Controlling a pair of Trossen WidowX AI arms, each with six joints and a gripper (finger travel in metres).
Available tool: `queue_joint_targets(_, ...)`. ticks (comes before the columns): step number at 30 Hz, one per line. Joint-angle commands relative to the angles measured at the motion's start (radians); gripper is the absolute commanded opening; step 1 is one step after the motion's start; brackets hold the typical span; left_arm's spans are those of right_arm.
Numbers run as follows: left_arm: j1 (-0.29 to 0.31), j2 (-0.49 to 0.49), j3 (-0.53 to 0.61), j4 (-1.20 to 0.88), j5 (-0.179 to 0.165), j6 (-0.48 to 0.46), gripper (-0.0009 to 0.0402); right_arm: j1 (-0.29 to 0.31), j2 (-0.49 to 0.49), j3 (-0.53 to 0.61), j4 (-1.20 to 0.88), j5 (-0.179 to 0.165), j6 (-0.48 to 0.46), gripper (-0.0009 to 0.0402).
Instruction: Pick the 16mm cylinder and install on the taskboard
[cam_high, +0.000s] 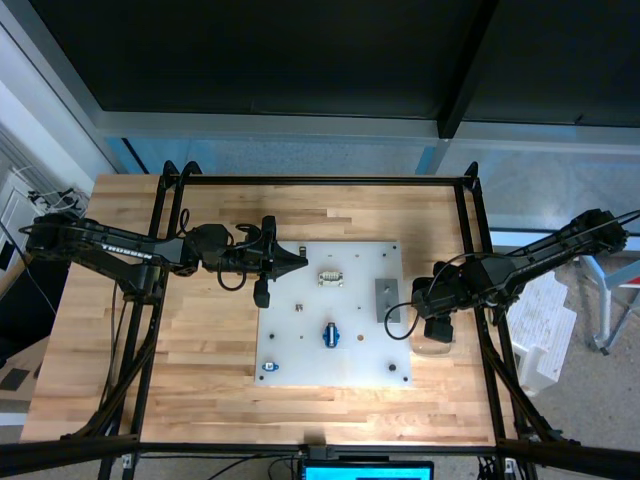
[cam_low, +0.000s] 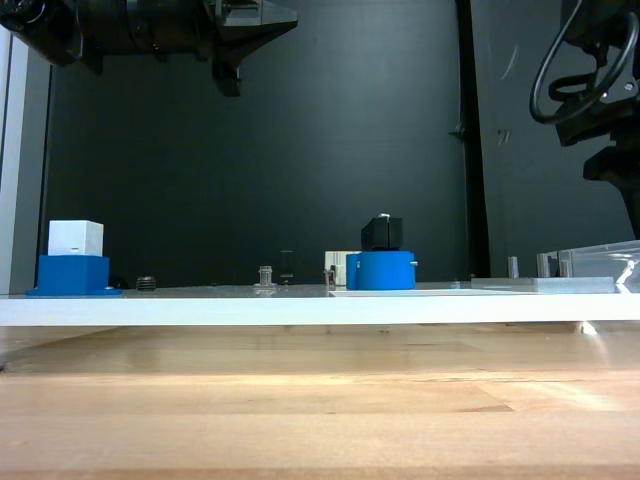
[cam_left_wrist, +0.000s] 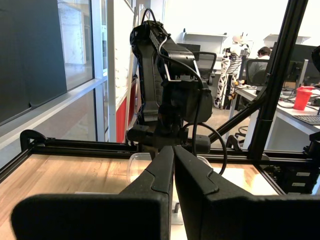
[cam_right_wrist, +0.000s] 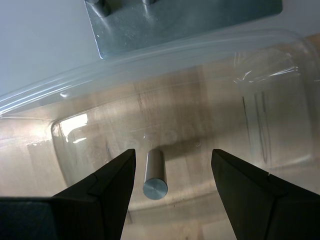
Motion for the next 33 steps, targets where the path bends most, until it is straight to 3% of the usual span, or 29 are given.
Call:
queue_joint_targets(1, 0.000, 0.000, 0.000, 0.000, 0.000, 0.000, 0.0000, 0.001, 0.002, -0.017, 0.014, 0.000, 0.000, 0.0210)
queue_joint_targets(12, 0.000, 0.000, 0.000, 0.000, 0.000, 0.000, 0.0000, 0.002, 0.002, -0.064, 0.077, 0.000, 0.014, 0.0191)
queue_joint_targets(33, 0.000, 0.000, 0.000, 0.000, 0.000, 0.000, 0.0000, 0.002, 0.002, -0.099, 0.133, 0.000, 0.014, 0.0069)
